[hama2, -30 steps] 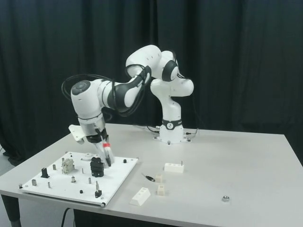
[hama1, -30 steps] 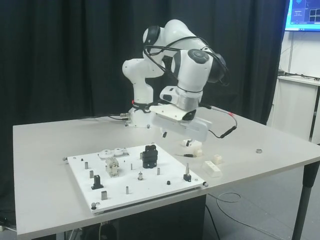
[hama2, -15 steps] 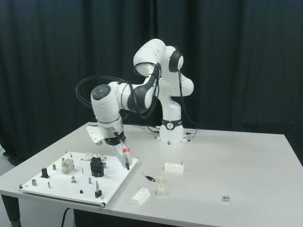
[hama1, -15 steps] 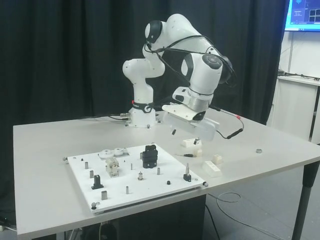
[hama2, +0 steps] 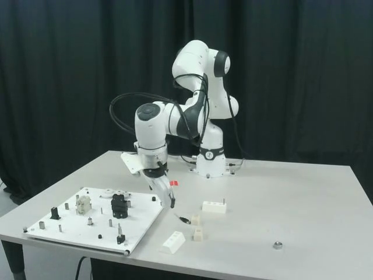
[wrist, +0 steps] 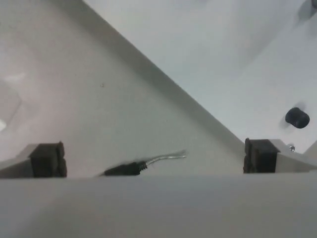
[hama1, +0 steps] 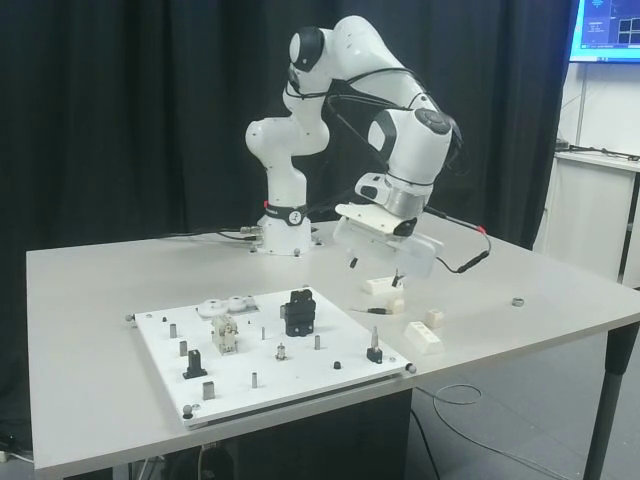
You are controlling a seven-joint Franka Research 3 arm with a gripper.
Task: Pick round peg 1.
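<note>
My gripper [wrist: 153, 157] is open, its black fingertips [wrist: 47, 159] wide apart with nothing held. It hangs above the grey table just past the corner of the white board [wrist: 223, 59]. Below it lies a small black-tipped pin with a thin wire [wrist: 143, 163], also visible on the table [hama2: 185, 220] beside the gripper [hama2: 172, 204]. A white block with a thin upright peg [hama2: 214, 206] stands just beyond. From the first room view the gripper [hama1: 375, 270] hovers in front of that block [hama1: 383, 287]. I cannot tell which piece is round peg 1.
The white board [hama1: 300, 385] carries a black fixture [hama1: 299, 312], small posts and a black knob [wrist: 297, 117]. Small white blocks [hama2: 199, 234] and a longer white block [hama2: 173, 242] lie near the table's front edge. A metal nut [hama2: 278, 245] sits apart.
The arm has swung from above the board's black fixture past the board's edge to the table by the white blocks. The gripper carries nothing throughout.
</note>
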